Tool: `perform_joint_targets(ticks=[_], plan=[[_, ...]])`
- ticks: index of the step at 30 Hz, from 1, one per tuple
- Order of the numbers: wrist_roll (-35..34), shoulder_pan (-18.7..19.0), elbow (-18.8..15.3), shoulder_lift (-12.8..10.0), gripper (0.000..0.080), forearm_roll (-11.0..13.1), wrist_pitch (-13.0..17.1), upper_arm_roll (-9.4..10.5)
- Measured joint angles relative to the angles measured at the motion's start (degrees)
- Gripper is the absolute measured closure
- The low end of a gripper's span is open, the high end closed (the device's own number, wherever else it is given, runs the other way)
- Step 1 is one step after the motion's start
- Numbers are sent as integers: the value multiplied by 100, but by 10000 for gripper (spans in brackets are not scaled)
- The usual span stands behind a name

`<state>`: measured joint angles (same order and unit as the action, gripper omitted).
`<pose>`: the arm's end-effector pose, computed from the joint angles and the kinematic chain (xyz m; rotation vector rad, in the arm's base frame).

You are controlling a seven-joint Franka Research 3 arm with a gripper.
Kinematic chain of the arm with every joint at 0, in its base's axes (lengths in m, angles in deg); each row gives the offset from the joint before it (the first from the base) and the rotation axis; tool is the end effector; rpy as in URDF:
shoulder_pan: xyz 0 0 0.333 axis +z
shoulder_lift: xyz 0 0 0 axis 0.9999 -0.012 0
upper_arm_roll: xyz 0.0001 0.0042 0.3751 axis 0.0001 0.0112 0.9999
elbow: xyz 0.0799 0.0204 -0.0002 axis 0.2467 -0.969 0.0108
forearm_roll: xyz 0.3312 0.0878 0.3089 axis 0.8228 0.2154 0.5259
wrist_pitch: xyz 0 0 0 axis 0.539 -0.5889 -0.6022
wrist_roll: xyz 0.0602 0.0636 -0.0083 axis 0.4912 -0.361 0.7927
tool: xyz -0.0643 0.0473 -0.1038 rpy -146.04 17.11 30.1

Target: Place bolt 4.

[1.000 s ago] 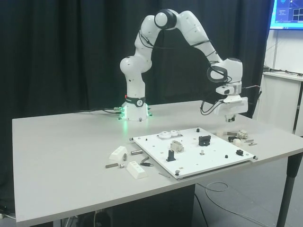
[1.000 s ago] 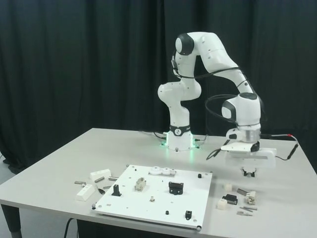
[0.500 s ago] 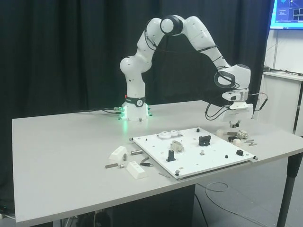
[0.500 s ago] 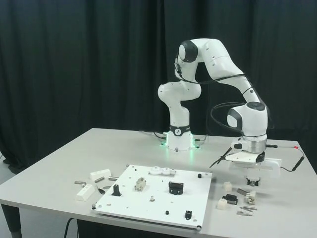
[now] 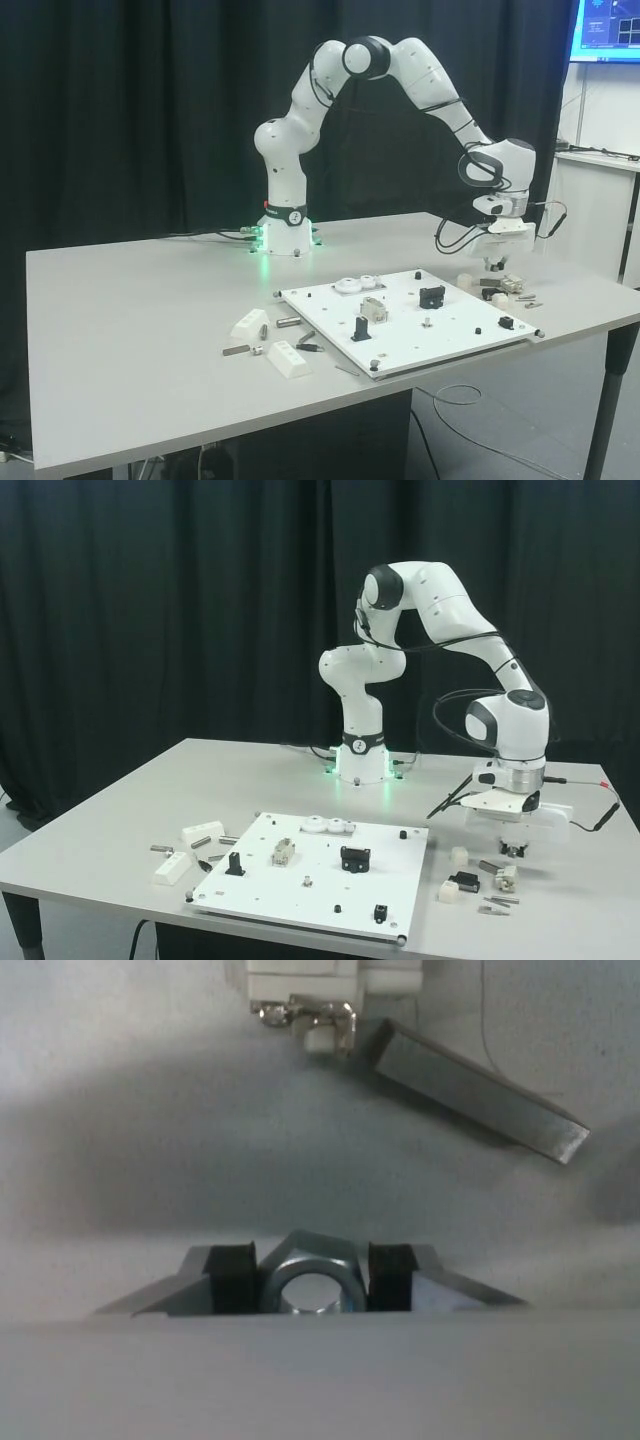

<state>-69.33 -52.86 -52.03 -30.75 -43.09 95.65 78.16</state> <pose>0.5331 0.4410 0.1703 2.7881 -1.3637 -0.1286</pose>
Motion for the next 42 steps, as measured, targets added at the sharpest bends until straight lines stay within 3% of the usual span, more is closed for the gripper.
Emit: perform_joint_targets(ticks=[5,6,11,12,16,17,42], plan=[[0,110,17,-3,565,0,-58,-97],[0,128,21,-3,410,0,-72,-113],[0,217,55,-6,410,0,-124,-198],[0,230,65,-7,132,0,-142,-213],[0,253,111,-11,132,0,-227,-229],[0,255,120,-12,31,0,-239,-230],[-84,334,379,-12,3,0,-698,-363]])
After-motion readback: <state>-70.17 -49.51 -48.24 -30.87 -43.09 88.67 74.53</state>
